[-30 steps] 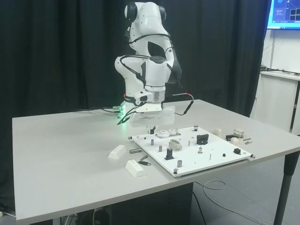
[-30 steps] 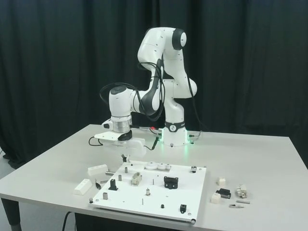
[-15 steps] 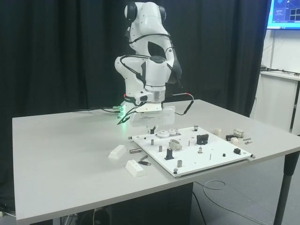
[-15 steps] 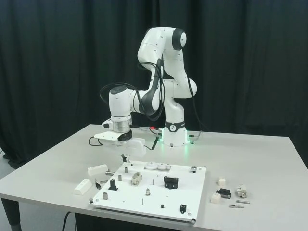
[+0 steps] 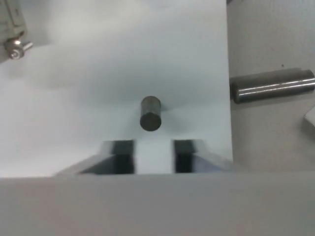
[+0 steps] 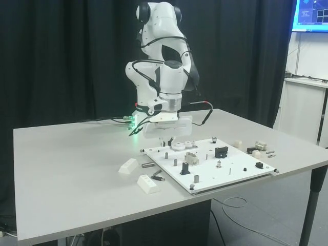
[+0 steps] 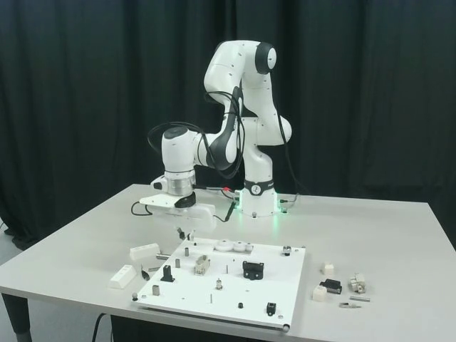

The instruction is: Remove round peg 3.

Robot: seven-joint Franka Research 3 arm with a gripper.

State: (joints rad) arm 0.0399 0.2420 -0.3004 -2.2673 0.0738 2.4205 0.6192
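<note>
- My two-fingered black-tipped pincer (image 5: 153, 156) hangs just above the near-left corner region of the flat white assembly board (image 5: 98, 73), as the wrist view shows; in the room views it sits under my white wrist (image 6: 166, 125), over the board's (image 6: 210, 164) edge closest to my base (image 7: 187, 233).
- My fingers (image 5: 119, 156) stand a little apart, with a narrow strip of bare board showing between them. They hold nothing and touch nothing.
- The short dark-grey round metal peg (image 5: 150, 114) stands upright in the board, just ahead of my fingertips and in line with the gap between them. It is clear of both fingers, not yet between them. In the first room view it shows as a small upright stub (image 6: 166, 154) just below my pincer; in the second room view likewise (image 7: 187, 251).
- Off the board's edge, to one side of my pincer, a loose grey metal cylinder (image 5: 271, 86) lies on its side on the grey table (image 5: 266, 137), well apart from my fingers. The first room view shows it beside the board (image 6: 148, 165).
- A small grey screw-like fitting (image 5: 15, 48) sits on the board farther ahead of me and to the other side.
- Two white wedge-shaped blocks (image 6: 128, 166) (image 6: 147, 183) lie on the table beyond the board's edge, farther out than the cylinder and away from my pincer.
</note>
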